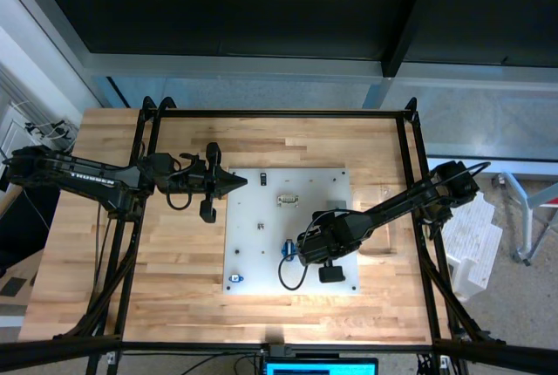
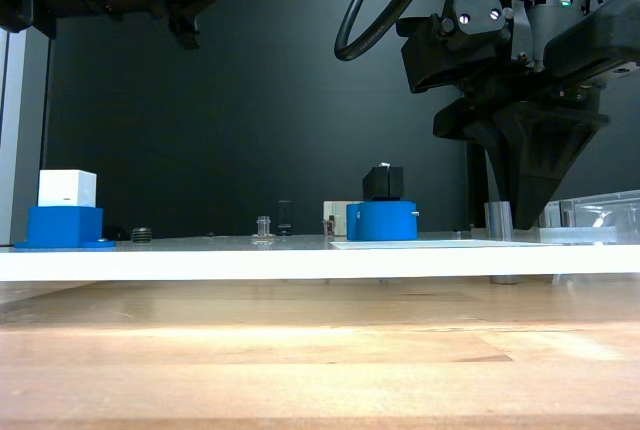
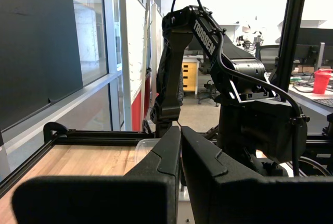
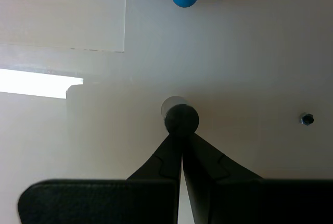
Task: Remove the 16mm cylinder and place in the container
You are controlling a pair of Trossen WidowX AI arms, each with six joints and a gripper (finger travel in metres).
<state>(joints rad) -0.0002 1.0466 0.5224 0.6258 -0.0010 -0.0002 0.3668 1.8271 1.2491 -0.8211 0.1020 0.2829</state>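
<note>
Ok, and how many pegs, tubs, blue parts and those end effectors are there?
1 peg
1 tub
2 blue parts: block, drum
2 end effectors: left end effector shut, raised at the left edge of the board; right end effector shut, low beside the peg
Total: 6

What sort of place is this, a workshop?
Likely a robotics lab: a white task board on a framed wooden table, with a computer desk beyond. The left gripper hovers at the board's left edge; the right gripper points down beside the 16mm cylinder.
</note>
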